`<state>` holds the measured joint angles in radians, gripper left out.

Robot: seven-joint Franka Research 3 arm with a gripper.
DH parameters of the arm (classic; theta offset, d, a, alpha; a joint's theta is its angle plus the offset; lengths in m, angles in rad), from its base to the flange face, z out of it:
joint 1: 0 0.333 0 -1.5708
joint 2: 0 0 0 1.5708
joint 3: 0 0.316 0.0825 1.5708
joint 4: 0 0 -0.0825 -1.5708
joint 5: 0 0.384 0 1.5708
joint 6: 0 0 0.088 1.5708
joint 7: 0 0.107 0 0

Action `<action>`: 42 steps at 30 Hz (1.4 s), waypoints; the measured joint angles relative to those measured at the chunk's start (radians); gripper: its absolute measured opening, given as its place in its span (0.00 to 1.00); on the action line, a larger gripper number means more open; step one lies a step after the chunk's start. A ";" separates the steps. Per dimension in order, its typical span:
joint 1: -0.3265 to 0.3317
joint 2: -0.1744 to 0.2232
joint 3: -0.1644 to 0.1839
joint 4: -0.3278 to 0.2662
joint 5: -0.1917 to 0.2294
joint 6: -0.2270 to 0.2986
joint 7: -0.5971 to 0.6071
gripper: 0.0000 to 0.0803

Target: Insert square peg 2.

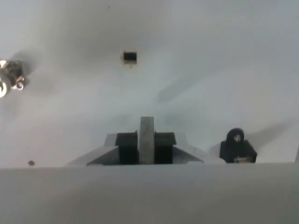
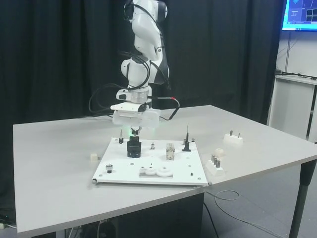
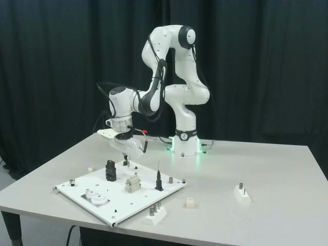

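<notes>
Peg: the square peg (image 1: 146, 140), a grey bar of square section, stands upright between the black fingers (image 1: 127, 148), its free end pointing down at the white board (image 2: 148, 166).
Gripper: the gripper (image 1: 146, 161) is closed on the peg, one pad pressed flat against each of two opposite faces; only the upper part of the bar is covered, the lower part showing clear below.
Position: the wrist view places the peg over the board, apart from the small dark square hole (image 1: 129, 57); the room views show the hand hanging low over the rear of the board, which lies on the grey table (image 3: 266, 169).
Handling (judged): likely rigid and light, probably metal, with smooth faces that may slip if pinched on the edges; flat-face contact, as here, keeps it from twisting.
Hold point (judged): high on the shank, leaving the tip free to enter.
Risk (judged): a square section demands rotational alignment with the hole; a tilted peg may jam at the rim.
Neighbours: a black bracket (image 1: 238, 148) stands nearby, and a metal fitting (image 1: 10, 77) further off.
</notes>
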<state>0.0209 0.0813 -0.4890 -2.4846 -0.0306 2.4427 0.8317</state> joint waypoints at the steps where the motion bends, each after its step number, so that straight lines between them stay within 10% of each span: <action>1: 0.000 0.002 0.000 0.000 0.000 0.006 -0.003 0.09; 42: 0.016 0.053 0.004 0.000 0.038 0.140 -0.047 0.09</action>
<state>0.0374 0.1345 -0.4849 -2.4843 0.0070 2.5829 0.7848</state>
